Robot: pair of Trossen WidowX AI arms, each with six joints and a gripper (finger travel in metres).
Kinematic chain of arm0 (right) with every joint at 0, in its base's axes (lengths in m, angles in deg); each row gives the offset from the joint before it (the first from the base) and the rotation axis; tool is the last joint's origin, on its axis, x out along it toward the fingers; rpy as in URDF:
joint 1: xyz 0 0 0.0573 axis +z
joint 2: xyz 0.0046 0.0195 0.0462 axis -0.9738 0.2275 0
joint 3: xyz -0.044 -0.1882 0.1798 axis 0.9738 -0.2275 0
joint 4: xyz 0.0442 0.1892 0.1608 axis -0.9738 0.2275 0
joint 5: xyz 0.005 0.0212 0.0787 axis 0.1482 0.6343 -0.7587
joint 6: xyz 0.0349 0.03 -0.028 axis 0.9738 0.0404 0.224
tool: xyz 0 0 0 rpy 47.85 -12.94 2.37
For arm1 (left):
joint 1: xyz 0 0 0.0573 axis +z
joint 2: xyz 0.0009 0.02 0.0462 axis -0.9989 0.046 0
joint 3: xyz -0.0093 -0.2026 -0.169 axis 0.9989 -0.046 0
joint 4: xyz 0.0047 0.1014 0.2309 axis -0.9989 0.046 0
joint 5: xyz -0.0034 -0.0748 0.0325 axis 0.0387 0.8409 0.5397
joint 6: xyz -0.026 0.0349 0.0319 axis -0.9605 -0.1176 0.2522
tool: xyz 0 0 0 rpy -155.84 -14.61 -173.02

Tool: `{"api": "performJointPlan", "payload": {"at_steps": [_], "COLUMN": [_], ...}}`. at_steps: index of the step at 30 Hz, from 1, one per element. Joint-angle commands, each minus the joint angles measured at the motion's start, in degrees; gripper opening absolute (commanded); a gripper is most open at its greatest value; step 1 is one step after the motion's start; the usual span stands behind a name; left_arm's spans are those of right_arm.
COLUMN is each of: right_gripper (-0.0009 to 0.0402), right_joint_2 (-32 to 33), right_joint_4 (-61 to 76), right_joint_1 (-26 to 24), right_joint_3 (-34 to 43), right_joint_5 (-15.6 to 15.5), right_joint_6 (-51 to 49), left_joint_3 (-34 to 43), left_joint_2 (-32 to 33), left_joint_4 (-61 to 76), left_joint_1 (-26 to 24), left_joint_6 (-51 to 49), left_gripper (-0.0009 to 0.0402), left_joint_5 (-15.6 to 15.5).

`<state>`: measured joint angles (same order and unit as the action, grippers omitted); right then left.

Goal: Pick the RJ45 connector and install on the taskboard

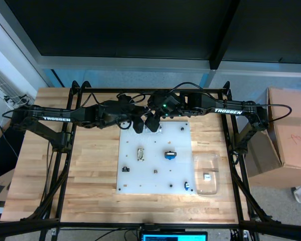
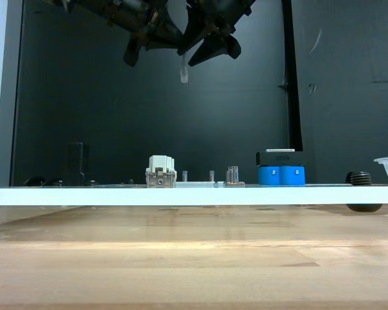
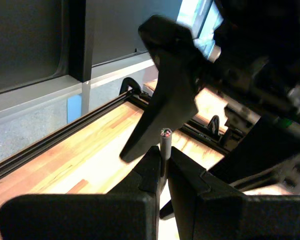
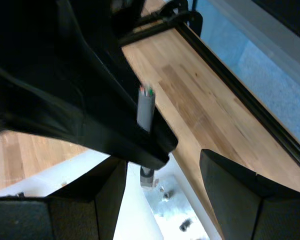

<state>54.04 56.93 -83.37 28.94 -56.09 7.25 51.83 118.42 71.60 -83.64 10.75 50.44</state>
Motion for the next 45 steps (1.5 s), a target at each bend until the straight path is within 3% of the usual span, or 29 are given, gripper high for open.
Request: {"api": "performJointPlan", "payload": {"at_steps": [1,21,33,35,37,40,45], "right_gripper": [0.0191,0.0117,0.0019,0.0,0.0002,0.0008,0.0], "right_joint_2": [0.28,1.4,1.4,1.4,1.4,1.4,1.38], "right_joint_4": [0.74,0.42,0.57,0.7,0.87,0.79,0.81], "right_joint_1": [-0.11,-0.09,-0.09,-0.09,-0.09,-0.09,-0.09], "right_joint_3": [-0.2,-0.94,-0.94,-0.94,-0.94,-0.94,-0.94], "right_joint_5": [0.13,0.11,-0.35,-0.39,-0.59,-2.12,-2.03], "right_joint_6": [0.11,-0.17,-0.33,-0.5,-0.66,-0.66,-0.7], "left_joint_3": [0.79,0.74,0.74,0.74,0.74,0.74,0.74], "left_joint_2": [0.35,0.33,0.33,0.33,0.33,0.33,0.24], "left_joint_4": [0.44,1.29,0.96,0.94,0.94,0.96,0.96], "left_joint_1": [0.0,-0.22,-0.37,-0.37,-0.35,-0.37,-0.44], "left_joint_6": [0.09,0.07,0.02,0.11,0.24,0.26,0.22], "left_gripper": [0.0,0.0,0.0,0.0002,0.0009,0.0026,0.0068], "left_joint_5": [-0.04,-0.02,0.13,1.25,2.45,2.43,2.58]}}
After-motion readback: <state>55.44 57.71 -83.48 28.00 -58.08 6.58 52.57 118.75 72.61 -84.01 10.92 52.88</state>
